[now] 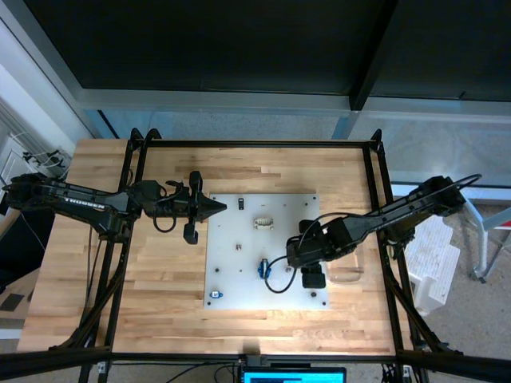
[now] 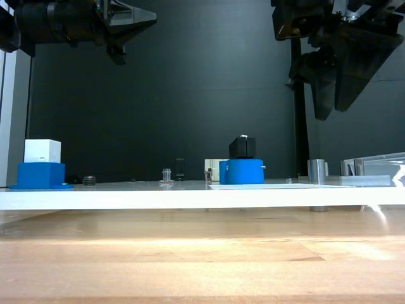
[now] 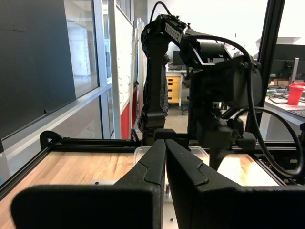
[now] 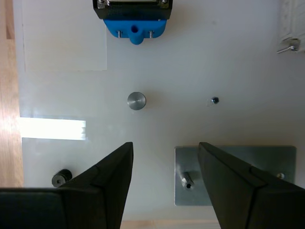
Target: Remove the 16mm cylinder and place in the container
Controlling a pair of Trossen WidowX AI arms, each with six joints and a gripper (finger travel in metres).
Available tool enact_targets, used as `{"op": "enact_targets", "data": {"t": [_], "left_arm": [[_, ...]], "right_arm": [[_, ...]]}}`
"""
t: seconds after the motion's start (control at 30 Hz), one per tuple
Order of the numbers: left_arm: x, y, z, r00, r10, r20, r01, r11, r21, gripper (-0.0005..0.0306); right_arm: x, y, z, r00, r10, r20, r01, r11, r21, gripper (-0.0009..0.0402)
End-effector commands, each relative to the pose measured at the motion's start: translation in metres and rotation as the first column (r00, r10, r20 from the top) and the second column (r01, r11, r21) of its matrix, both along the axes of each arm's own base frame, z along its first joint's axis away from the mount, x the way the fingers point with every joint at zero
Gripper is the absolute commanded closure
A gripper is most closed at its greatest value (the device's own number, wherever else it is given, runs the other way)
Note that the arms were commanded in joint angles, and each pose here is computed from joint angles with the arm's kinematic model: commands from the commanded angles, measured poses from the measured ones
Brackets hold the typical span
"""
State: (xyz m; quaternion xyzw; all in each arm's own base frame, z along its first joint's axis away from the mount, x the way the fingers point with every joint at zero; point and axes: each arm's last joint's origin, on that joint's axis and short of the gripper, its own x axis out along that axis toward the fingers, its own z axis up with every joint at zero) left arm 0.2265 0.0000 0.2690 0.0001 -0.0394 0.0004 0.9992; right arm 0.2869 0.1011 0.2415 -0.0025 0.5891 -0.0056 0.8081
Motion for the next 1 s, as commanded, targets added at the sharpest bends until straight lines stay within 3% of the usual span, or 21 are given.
{"op": "enact_targets", "data": {"t": [0.03, 1.0], "left_arm": [[0.0, 0.0, 0.0, 1.0, 0.0, 0.0, 0.0, 1.0, 0.0, 0.03], [0.0, 0.0, 0.0, 1.0, 0.0, 0.0, 0.0, 1.0, 0.0, 0.03]], "right_arm": [[0.007, 0.005, -0.004, 1.0, -0.01, -0.009, 0.01, 1.0, -0.005, 0.0184], [0.047, 0.035, -0.029, 0.999, 0.019, -0.049, -0.021, 0.999, -0.026, 0.0174]]}}
